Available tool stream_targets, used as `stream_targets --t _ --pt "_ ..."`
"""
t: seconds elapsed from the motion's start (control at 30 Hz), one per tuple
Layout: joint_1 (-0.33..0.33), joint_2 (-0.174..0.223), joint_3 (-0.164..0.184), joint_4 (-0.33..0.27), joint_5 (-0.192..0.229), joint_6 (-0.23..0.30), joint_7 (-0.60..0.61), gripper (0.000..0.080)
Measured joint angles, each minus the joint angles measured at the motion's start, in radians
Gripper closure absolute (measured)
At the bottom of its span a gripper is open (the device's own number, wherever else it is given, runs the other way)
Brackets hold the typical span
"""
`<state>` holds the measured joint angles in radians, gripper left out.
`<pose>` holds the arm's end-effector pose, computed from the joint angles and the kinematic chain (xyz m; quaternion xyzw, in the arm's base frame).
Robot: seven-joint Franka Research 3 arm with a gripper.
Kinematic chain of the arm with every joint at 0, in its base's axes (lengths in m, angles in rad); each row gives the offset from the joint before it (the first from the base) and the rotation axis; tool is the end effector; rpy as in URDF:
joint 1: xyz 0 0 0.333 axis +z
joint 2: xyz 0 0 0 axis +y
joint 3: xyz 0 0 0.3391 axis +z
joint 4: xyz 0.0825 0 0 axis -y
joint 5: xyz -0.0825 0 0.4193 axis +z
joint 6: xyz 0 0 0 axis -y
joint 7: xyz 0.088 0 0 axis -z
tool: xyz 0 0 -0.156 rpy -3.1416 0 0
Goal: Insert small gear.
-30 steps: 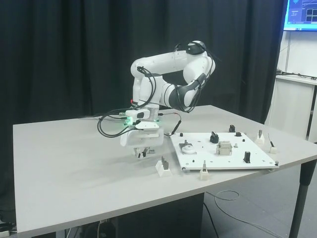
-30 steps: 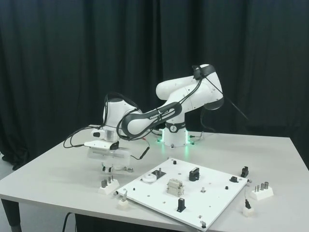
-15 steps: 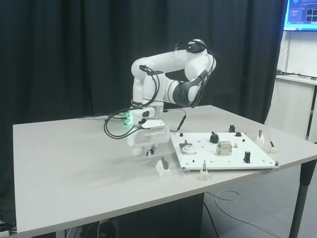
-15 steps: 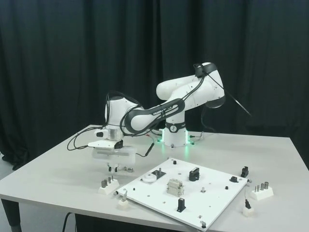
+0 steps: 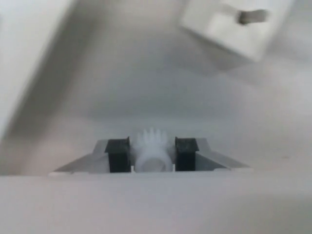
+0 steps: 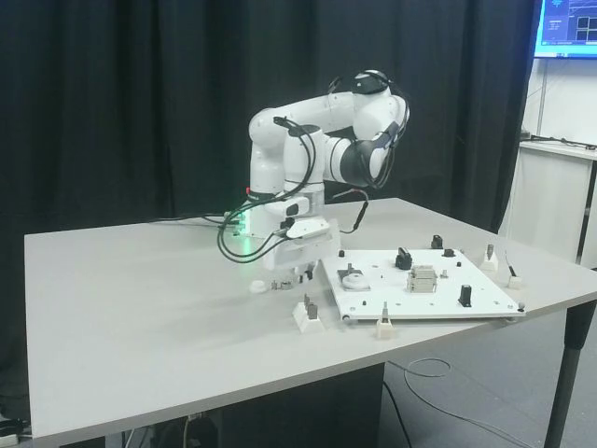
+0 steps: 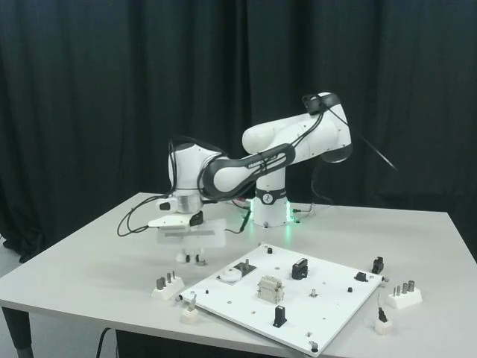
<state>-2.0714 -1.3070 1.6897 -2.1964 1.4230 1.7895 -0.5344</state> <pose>0.5300 -0.1496 0.1624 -0.9613 0.2752 0.0095 0.0112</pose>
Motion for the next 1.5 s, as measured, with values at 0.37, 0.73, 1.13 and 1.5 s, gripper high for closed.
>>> stream_targets --t 0.37,0.73,1.13,1.5 --pt "0.071 0.005 -0.06 -0.001 -0.062 -0.146 0.093 0.0609" --pt "0.154 0.016 -0.098 -0.009 -0.099 -0.219 0.167 0.0609" --pt "0.252 0.017 -0.103 -0.037 -0.1 -0.196 0.249 0.0609" --pt "0.332 0.027 -0.081 -0.07 -0.1 -0.098 0.283 0.0609"
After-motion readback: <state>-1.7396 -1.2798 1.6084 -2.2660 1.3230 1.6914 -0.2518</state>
